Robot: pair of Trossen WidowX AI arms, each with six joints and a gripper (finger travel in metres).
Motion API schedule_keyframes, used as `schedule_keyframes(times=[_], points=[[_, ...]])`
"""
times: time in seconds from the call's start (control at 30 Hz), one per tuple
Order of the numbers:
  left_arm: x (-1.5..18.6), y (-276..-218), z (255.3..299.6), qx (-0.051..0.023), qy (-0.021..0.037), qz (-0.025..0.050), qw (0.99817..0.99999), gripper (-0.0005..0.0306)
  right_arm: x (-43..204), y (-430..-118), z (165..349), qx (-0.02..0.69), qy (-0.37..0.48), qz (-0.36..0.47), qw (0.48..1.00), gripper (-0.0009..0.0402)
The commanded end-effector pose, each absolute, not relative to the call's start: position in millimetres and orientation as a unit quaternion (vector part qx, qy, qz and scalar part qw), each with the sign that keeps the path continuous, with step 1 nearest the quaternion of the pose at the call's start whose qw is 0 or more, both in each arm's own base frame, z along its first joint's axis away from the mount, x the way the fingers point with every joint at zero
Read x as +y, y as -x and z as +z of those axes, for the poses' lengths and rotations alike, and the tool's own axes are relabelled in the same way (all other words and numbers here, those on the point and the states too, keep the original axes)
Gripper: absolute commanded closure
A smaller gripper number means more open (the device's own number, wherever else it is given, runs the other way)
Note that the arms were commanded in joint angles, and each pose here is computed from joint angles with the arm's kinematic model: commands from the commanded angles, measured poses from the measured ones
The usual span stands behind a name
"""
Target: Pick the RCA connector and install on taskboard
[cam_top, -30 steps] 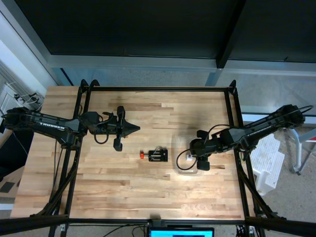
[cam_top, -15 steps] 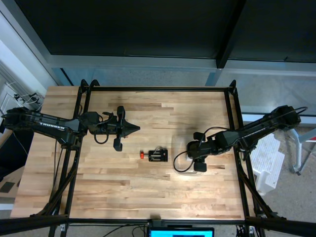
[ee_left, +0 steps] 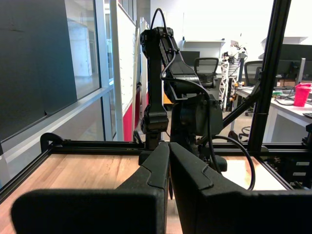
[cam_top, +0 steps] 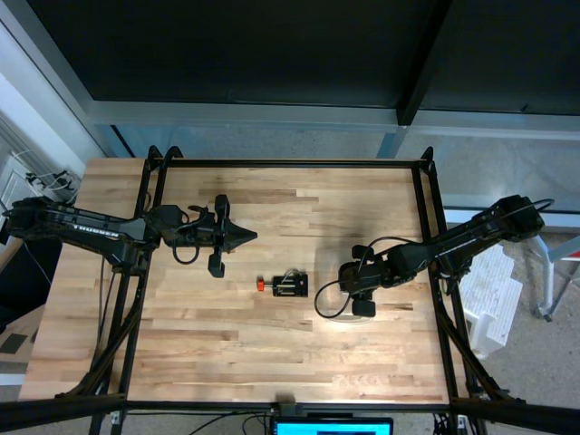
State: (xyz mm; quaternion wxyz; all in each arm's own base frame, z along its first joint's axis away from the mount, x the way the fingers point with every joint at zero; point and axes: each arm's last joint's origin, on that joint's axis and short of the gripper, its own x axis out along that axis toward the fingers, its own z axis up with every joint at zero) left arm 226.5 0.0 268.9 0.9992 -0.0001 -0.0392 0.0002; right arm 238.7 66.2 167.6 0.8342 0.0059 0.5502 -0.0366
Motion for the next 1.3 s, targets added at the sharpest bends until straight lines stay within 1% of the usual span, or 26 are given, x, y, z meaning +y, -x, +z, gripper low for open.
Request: schedule_keyframes(times=[0.03, 0.23, 0.5, 0.9, 1.3], points=[[0.0, -226.5, 269.1, -0.0396, -0.0001, 0.0002, 0.99922, 0.03, 66.8, -240.2, 164.9, 0.553, 0.0, -0.034, 0.833, 0.0247], [0.0, -226.5, 269.0, -0.0394, -0.0001, 0.0002, 0.99922, 0.03, 66.6, -239.7, 164.8, 0.555, 0.002, -0.033, 0.831, 0.0251], [0.0, -226.5, 269.0, -0.0392, -0.0001, 0.0002, 0.99923, 0.03, 66.7, -239.8, 164.8, 0.554, 0.002, -0.033, 0.832, 0.0269], [0.0, -226.5, 269.0, -0.0392, -0.0001, 0.0002, 0.99923, 0.03, 66.9, -239.9, 164.8, 0.554, 0.0, -0.031, 0.832, 0.0312], [0.0, -226.5, 269.0, -0.0392, 0.0001, 0.0002, 0.99923, 0.03, 66.9, -239.8, 164.9, 0.554, 0.0, -0.031, 0.832, 0.0374]])
